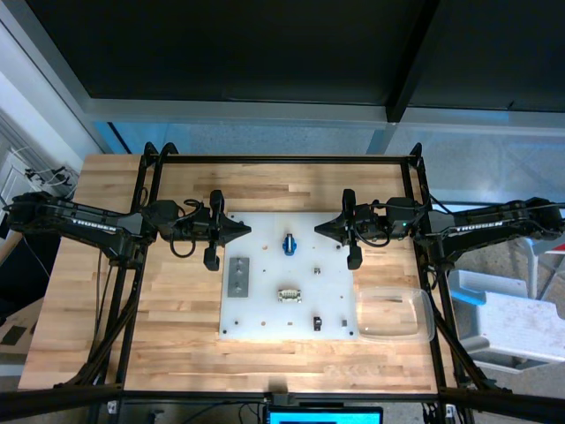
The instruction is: Pick the 16mm bar from the taskboard and place it in the container
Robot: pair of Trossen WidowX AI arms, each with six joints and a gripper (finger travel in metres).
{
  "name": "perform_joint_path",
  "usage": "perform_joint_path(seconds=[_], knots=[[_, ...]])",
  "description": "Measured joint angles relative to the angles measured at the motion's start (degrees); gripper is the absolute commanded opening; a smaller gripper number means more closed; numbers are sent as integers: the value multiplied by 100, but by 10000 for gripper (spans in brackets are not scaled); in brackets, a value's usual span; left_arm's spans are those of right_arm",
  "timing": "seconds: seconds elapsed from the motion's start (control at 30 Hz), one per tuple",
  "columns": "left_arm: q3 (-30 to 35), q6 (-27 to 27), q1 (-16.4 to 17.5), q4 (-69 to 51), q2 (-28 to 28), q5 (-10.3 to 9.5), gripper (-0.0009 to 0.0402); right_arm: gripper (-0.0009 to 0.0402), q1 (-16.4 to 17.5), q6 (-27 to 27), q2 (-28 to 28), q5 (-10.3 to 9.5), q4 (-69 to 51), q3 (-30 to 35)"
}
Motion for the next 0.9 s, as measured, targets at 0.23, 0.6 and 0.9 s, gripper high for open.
perform_joint_path(seconds=[0.23, 0.6, 0.9], knots=[[0, 0, -2, 0, -2, 0, 0, 0, 42, 11, 2, -2, 15, 2], [-2, 0, -2, 0, -2, 2, 0, 0, 70, 74, 2, -2, -39, 52], [0, -2, -2, 2, -2, 2, 0, 0, 87, 179, 9, 48, -1467, 610]])
